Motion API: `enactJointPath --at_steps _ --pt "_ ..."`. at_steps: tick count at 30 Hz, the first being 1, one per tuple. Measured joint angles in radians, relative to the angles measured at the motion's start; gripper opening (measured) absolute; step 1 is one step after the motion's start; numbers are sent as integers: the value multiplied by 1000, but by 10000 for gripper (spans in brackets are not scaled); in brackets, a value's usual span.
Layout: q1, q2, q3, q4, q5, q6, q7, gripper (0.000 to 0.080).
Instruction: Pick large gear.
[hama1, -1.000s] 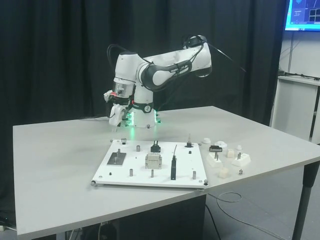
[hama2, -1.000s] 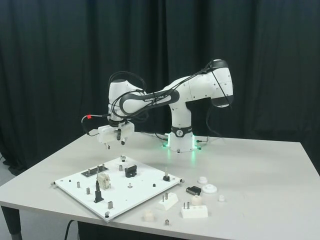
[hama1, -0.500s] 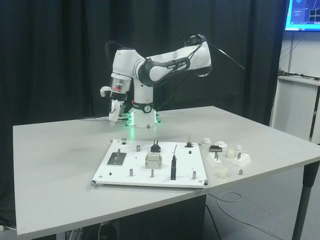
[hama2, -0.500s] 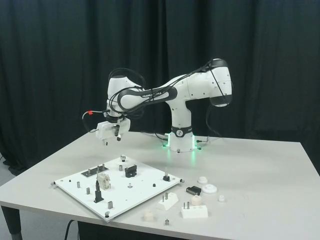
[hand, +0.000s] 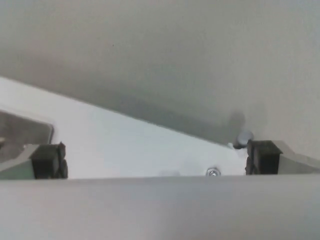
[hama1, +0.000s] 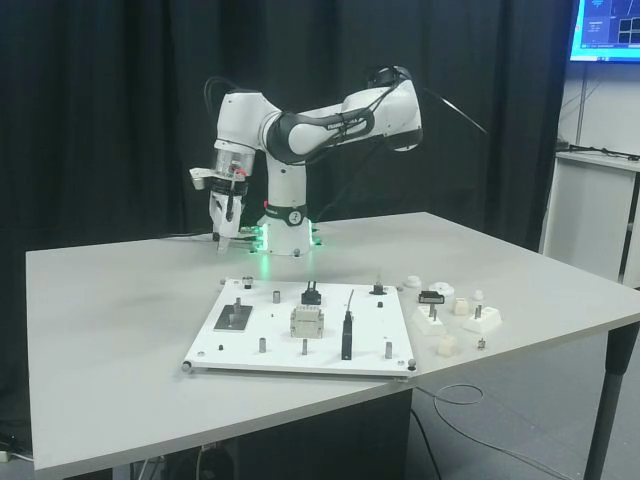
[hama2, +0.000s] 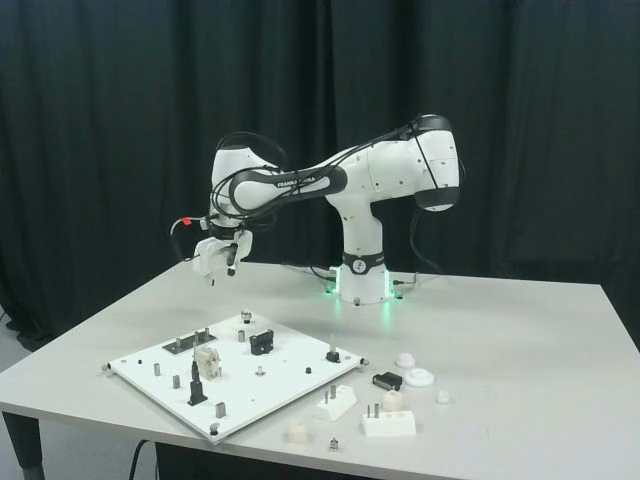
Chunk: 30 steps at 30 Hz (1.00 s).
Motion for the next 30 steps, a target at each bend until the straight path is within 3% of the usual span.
enactJointPath --at_steps 8,17,24,30 --pt "-4 -7 -18 5 1 -46 -192 800" --pt "16 -8 -57 15 1 -183 -552 800" --pt "67 -7 -84 21 -2 -303 -764 800" --pt "141 -7 -89 24 -3 -356 -845 800"
